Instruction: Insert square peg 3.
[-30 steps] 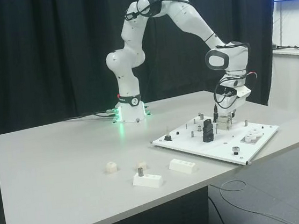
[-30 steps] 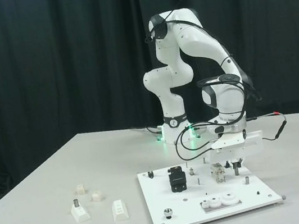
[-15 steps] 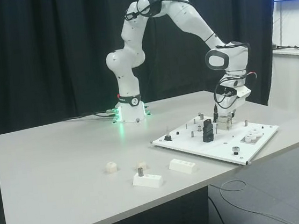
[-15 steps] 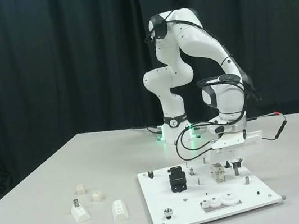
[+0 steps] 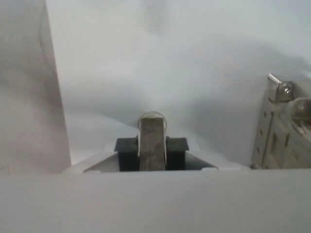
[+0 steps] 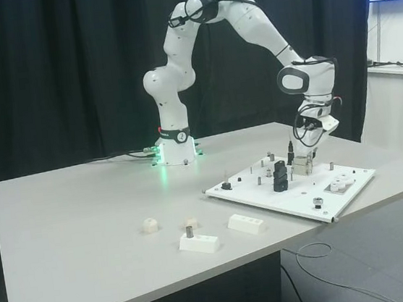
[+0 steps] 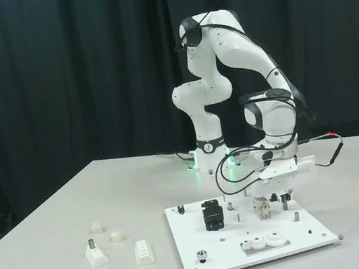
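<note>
In the wrist view a grey square peg [image 5: 152, 145] stands between my two black finger pads [image 5: 127, 153], which press on its sides. My gripper [image 5: 152, 154] is shut on it just above the white assembly board [image 5: 170, 73]. A round rim shows at the peg's far end, and I cannot tell if that end touches the board. In the room views my gripper [image 6: 309, 152] [image 7: 283, 196] hangs low over the back right part of the board [image 6: 253, 189] [image 7: 202, 236]. The peg [image 7: 285, 204] shows as a short grey post under the fingers.
On the board are a black block [image 6: 280, 176] [image 7: 212, 214], a metal bracket [image 5: 282, 126] [image 7: 262, 209] close beside my gripper, several thin pins and white gears [image 6: 340, 182] [image 7: 265, 242]. Loose white blocks [image 6: 199, 242] [image 6: 245, 223] and small cubes [image 6: 149, 225] lie on the grey table.
My wrist and hand have risen a little above the board. The parts on the board and the table have not moved.
</note>
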You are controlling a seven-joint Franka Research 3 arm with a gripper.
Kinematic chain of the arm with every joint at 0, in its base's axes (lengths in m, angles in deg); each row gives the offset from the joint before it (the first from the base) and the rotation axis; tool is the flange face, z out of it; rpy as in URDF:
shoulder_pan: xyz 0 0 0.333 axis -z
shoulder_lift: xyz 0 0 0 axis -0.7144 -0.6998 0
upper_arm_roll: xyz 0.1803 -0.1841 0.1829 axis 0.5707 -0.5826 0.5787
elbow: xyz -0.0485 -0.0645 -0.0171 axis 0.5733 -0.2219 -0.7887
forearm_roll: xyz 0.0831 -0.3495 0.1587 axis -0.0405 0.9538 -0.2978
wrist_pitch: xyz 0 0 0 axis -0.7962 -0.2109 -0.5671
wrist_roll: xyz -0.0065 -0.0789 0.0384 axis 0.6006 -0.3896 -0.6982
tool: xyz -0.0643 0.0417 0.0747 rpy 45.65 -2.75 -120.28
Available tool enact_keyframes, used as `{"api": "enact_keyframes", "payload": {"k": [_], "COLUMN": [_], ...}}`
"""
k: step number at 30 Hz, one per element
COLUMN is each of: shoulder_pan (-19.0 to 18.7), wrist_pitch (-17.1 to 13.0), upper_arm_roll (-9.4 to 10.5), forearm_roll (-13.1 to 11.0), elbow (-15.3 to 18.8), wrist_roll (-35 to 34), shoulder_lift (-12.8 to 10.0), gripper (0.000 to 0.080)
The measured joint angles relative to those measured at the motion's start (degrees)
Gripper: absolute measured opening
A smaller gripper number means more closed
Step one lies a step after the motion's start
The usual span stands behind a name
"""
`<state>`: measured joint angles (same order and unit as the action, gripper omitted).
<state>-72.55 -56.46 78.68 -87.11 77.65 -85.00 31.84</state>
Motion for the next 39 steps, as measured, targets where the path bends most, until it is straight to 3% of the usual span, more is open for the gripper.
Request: {"api": "enact_keyframes", "payload": {"k": [13, 39], "shoulder_pan": [-0.44, -0.59], "wrist_pitch": [-1.81, -1.75], "upper_arm_roll": [-0.01, -0.04], "forearm_roll": [1.91, 2.03], "elbow": [0.66, 1.0], "wrist_roll": [1.03, -2.43], "shoulder_lift": [-0.07, 0.0], "gripper": [0.0116, 0.0116]}}
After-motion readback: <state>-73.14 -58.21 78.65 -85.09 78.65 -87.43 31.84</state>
